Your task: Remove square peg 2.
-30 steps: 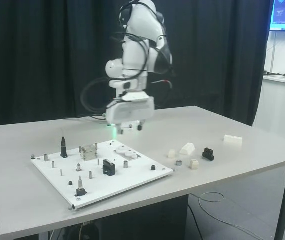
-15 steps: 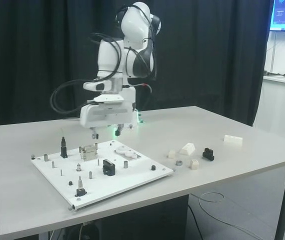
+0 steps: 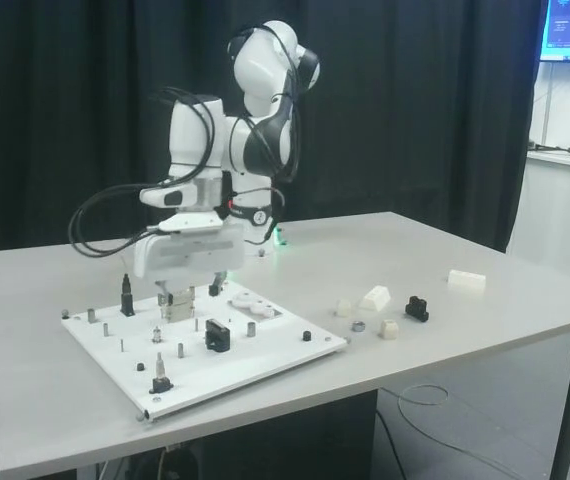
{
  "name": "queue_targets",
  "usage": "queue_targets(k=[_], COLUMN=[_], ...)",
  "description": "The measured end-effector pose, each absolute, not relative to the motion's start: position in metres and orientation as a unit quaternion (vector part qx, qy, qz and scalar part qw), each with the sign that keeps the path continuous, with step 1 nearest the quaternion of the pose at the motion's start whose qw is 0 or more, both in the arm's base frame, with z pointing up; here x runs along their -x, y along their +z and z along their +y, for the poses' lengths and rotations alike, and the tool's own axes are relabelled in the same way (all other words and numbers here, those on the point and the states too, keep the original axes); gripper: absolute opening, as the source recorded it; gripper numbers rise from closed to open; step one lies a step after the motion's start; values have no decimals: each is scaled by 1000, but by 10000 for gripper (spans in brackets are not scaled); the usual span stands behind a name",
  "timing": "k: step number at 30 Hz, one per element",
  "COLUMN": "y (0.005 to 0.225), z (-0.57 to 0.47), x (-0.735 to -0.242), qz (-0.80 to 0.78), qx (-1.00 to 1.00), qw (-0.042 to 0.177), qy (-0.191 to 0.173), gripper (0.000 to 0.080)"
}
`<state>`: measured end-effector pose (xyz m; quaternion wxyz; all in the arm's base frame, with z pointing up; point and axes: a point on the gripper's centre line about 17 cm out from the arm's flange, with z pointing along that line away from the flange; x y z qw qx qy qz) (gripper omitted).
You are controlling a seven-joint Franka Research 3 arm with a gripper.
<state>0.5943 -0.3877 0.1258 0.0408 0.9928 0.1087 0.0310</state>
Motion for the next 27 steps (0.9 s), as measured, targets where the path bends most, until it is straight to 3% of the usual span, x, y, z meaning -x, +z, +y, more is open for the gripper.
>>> queue_targets(k=[27], y=[87], z=[-415], x=[-598], qz=[54], qx=[-998], qw=[0], qy=[41], gripper=[800])
